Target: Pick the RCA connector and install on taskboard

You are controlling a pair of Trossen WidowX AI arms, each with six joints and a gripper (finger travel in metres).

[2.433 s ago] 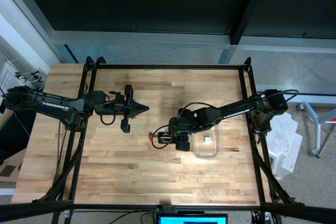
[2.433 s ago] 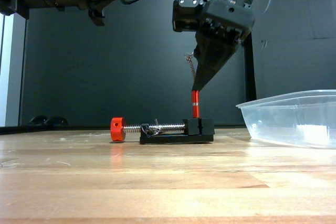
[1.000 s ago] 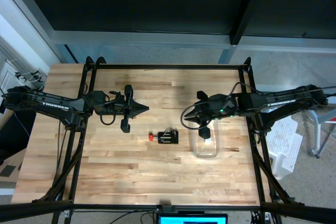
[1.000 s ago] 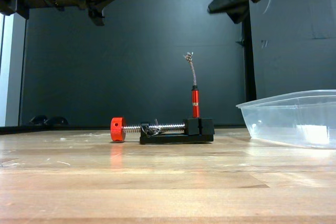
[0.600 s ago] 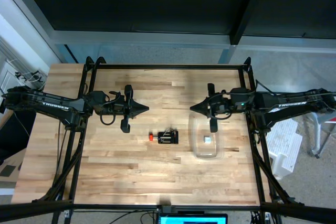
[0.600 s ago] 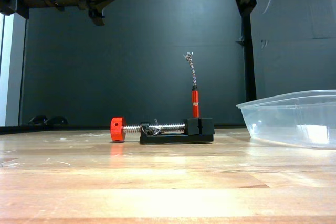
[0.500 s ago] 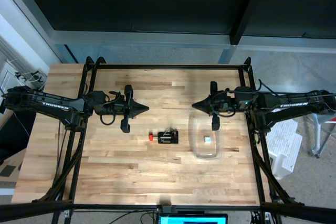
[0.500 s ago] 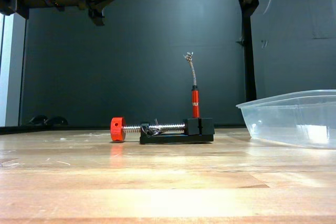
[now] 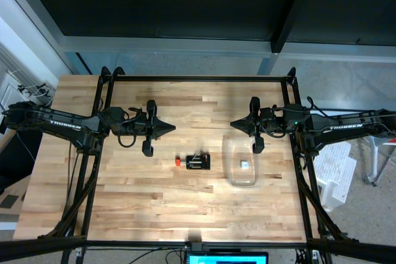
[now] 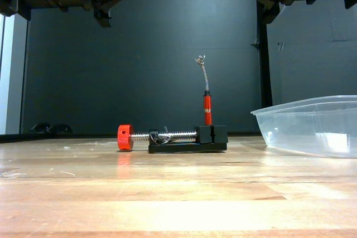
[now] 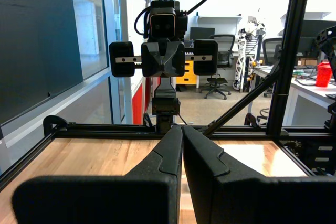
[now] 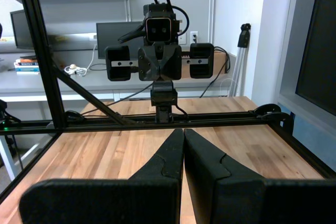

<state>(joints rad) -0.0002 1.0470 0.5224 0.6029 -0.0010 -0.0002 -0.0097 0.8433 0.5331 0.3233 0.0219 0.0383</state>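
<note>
Overhead, left, right jaws; tray (image 9: 228,166) below.

Left gripper (image 9: 172,128) and right gripper (image 9: 233,125) aloft, facing each other, fingers (image 11: 169,150) together.

Left gripper (image 9: 172,128), right gripper (image 9: 232,125): black (white arm lettering (image 9: 62,124)).

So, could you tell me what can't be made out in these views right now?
High view: the pale piece in the clear tray is too small to identify.
Low view: the upright RCA connector's foot is hidden by the taskboard.
Wrist views: neither shows the taskboard; left gripper and right gripper, both shut, hover high, away from it.
</note>
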